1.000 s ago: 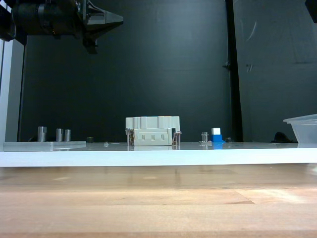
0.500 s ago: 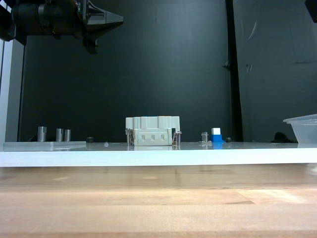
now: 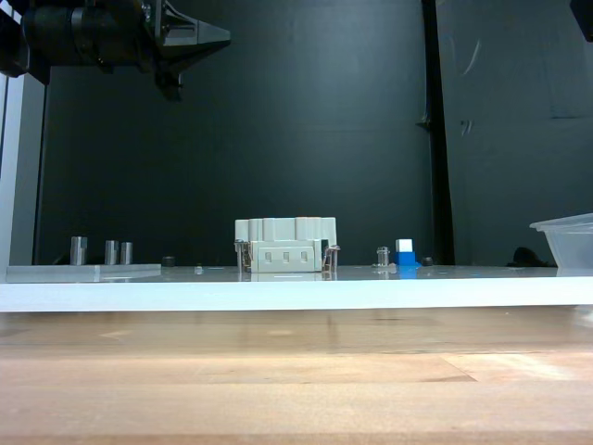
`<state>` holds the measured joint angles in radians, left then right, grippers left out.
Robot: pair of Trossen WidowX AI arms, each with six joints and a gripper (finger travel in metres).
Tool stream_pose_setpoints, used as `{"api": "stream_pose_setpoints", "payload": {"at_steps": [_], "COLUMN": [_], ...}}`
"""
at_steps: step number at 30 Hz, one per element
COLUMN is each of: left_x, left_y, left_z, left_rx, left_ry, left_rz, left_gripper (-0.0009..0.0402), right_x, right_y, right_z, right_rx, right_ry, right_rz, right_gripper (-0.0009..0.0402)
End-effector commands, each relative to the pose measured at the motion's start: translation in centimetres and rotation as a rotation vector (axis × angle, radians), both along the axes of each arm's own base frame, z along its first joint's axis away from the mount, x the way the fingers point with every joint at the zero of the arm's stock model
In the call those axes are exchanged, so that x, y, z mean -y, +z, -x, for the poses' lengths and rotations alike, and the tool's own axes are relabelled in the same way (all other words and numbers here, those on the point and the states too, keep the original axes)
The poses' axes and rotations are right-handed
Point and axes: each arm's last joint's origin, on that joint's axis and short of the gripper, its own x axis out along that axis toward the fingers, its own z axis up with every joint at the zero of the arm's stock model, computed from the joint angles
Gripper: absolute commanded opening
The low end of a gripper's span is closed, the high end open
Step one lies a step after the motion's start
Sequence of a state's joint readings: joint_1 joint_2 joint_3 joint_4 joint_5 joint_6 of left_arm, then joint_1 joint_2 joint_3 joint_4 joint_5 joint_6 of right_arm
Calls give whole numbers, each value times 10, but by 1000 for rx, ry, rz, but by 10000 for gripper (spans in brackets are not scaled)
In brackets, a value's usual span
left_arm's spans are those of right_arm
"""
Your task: Remove the HAN10-E connector and place it in the container
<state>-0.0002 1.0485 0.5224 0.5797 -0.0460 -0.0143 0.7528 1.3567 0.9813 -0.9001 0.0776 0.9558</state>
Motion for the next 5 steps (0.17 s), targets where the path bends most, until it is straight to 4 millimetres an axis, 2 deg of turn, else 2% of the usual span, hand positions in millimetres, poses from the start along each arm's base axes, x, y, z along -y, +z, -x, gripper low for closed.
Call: {"api": "stream_pose_setpoints", "payload": {"at_steps": [1,5], "left_x": [0,0], "left_y": [0,0], "left_z": [0,0], "left_rx": [0,0], "left_ry": [0,0], "left_rz": [0,0], "left_gripper": [0,0], "right_x": [0,0], "right_y": [0,0], "right_z": [0,0], "right_rx": [1,1], "right_ry": [-1,0], "right_rz": [0,0], "right_gripper": [314,314]}}
